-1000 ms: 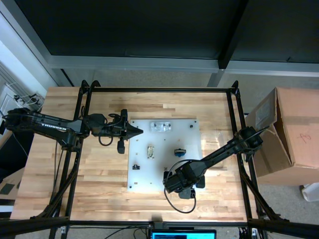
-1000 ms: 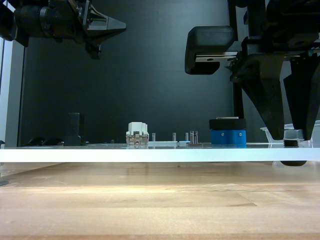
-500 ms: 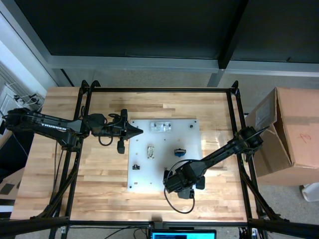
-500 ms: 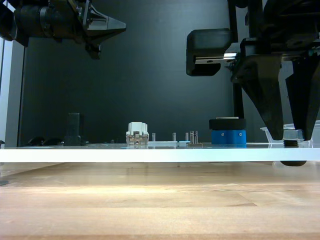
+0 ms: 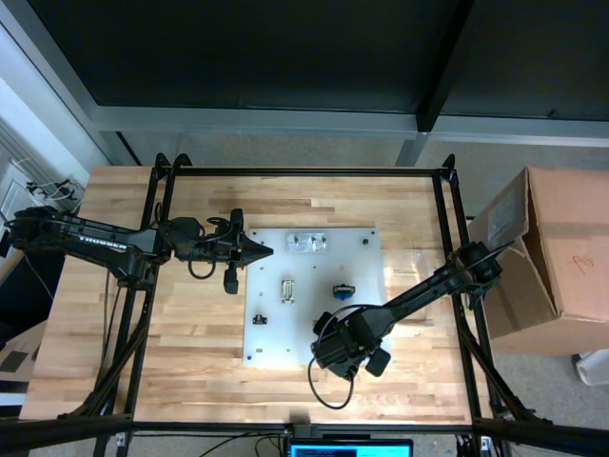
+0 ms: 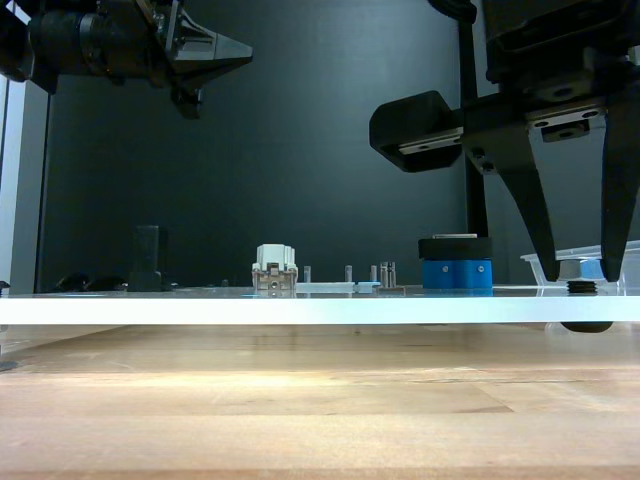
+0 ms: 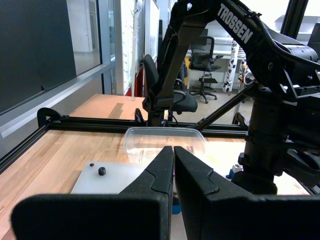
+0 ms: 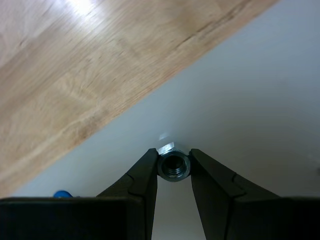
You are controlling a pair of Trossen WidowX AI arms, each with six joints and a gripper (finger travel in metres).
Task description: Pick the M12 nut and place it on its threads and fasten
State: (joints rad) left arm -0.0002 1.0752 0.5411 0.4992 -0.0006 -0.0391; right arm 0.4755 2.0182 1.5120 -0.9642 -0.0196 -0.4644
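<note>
The small silver nut (image 8: 174, 166) sits between the fingers of my right gripper (image 8: 174, 153), which touch it on both sides. In the low view the nut (image 6: 581, 270) rests on top of the black ribbed stud (image 6: 580, 287), whose ribs still show below it. There the right gripper (image 6: 580, 276) points straight down over the stud. From above, the right gripper (image 5: 345, 350) covers the near right edge of the white board (image 5: 276, 328) and hides the nut. My left gripper (image 5: 262, 251) hovers high over the board's far left edge, fingers pressed together and holding nothing.
A blue block with a black cap (image 6: 455, 265), a white connector (image 6: 275, 270) and a silver post (image 6: 388, 272) stand on the board. A clear tray (image 7: 165, 140) lies beside the board's right side. A cardboard box (image 5: 552, 257) stands off the table's right edge.
The right wrist has turned about its own axis with the nut between its fingers; the nut stays atop the stud. The left arm has not moved.
</note>
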